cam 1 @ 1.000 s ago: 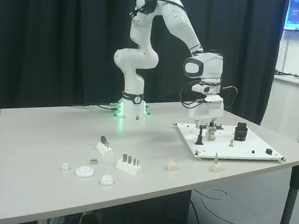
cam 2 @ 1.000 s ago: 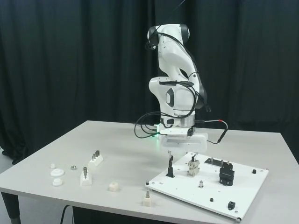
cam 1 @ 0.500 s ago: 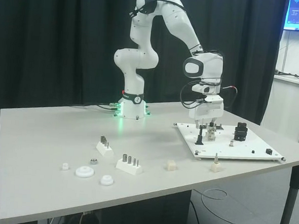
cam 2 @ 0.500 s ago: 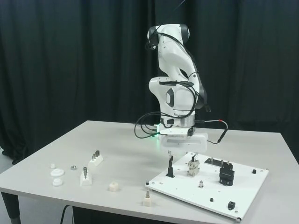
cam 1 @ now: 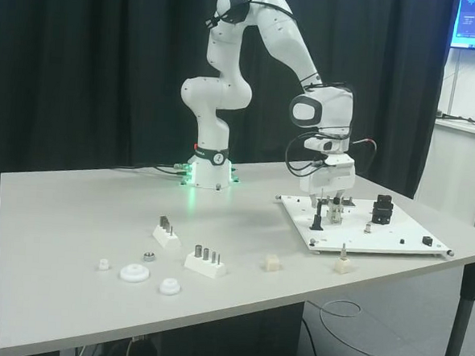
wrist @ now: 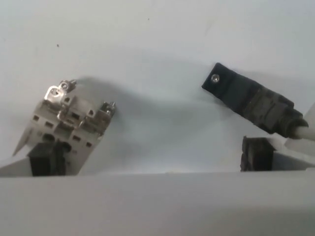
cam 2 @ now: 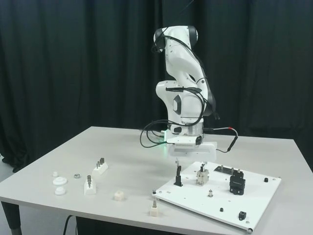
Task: Insert waterproof.
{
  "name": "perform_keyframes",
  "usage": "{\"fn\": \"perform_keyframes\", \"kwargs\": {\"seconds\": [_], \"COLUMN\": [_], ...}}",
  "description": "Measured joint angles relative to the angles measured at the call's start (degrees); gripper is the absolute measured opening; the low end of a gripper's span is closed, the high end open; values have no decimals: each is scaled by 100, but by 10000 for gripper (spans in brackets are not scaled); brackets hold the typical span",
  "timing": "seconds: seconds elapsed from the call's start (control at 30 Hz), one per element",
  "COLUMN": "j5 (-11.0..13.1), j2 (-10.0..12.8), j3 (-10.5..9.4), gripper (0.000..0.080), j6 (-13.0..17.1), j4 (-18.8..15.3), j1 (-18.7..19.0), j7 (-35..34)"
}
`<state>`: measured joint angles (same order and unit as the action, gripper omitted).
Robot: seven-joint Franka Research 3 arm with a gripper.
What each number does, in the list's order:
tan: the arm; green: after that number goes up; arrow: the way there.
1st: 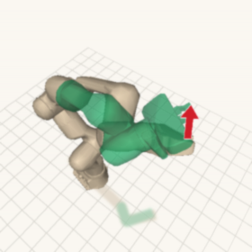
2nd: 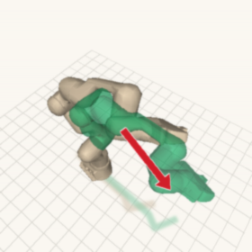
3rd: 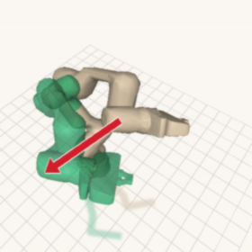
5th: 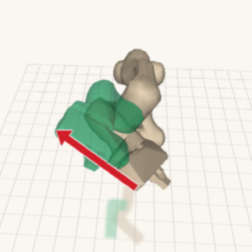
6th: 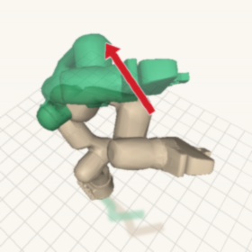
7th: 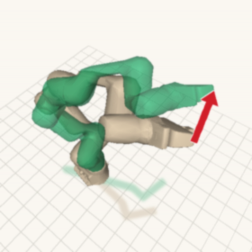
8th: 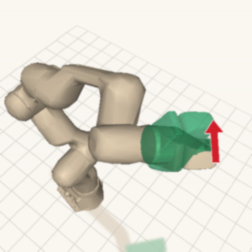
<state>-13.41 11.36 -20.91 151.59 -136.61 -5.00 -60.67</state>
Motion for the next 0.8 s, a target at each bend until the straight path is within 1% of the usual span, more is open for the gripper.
{"fn": "perform_keyframes", "kwargs": {"seconds": [0.17,0.3,0.53,0.8], "j5": [0,-1,2,26], "j2": [-17,-50,-164,-321], "j3": [-9,-46,-199,-397], "gripper": [800,800,800,800], "j6": [-10,-86,-407,-751], "j4": [0,-1,1,6], "j1": [-1,14,30,30], "j7": [28,28,-14,-336]}}
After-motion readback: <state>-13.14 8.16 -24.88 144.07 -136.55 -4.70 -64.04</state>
